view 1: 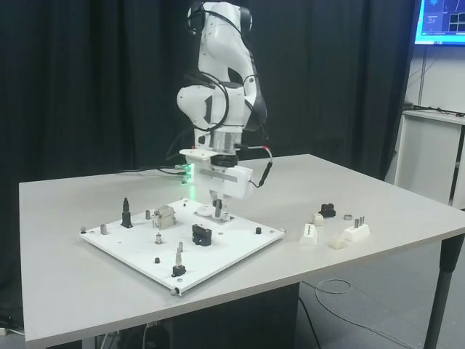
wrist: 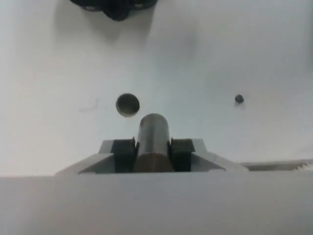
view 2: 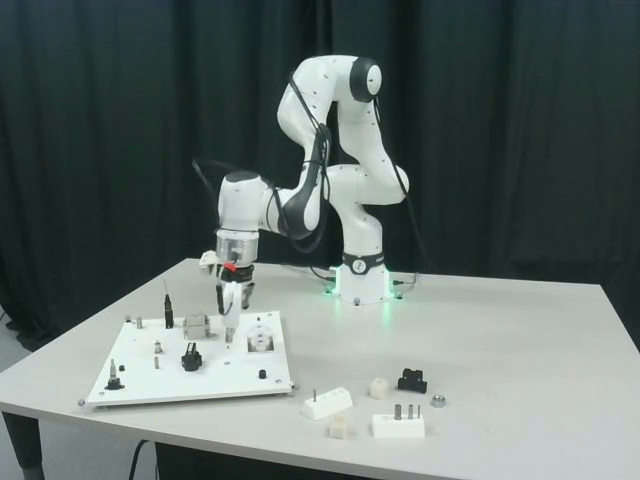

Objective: Insert round peg 4.

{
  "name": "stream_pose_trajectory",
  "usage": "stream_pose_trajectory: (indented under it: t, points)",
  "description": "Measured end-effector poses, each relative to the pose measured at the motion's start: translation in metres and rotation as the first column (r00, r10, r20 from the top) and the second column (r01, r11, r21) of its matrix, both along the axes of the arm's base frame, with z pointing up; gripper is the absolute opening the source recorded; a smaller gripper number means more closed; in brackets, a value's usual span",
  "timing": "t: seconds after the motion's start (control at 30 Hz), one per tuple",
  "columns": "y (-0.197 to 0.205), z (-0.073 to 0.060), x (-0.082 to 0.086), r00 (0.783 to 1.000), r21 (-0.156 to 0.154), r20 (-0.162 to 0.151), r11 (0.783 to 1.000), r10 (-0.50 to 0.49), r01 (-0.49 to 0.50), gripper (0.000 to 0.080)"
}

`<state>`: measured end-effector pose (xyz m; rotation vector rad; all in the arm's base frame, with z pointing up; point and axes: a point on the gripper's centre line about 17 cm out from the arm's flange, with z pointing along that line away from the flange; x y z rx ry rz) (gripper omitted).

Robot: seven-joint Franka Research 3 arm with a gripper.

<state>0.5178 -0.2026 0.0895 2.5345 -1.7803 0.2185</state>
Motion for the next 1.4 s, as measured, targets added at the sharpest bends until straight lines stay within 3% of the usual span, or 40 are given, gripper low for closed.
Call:
stream_pose_trajectory:
  t: [0.3, 0.83, 1.4]
  points:
    - [-0.009, -0.009, 0.008, 1.0, 0.028, -0.012, 0.999, 0.029, -0.028, 0.0153]
    - [-0.006, -0.023, 0.017, 0.995, 0.112, -0.061, 0.991, 0.085, -0.078, 0.0153]
    - [-0.001, -0.04, 0.008, 0.986, 0.132, -0.102, 0.985, 0.128, -0.114, 0.0153]
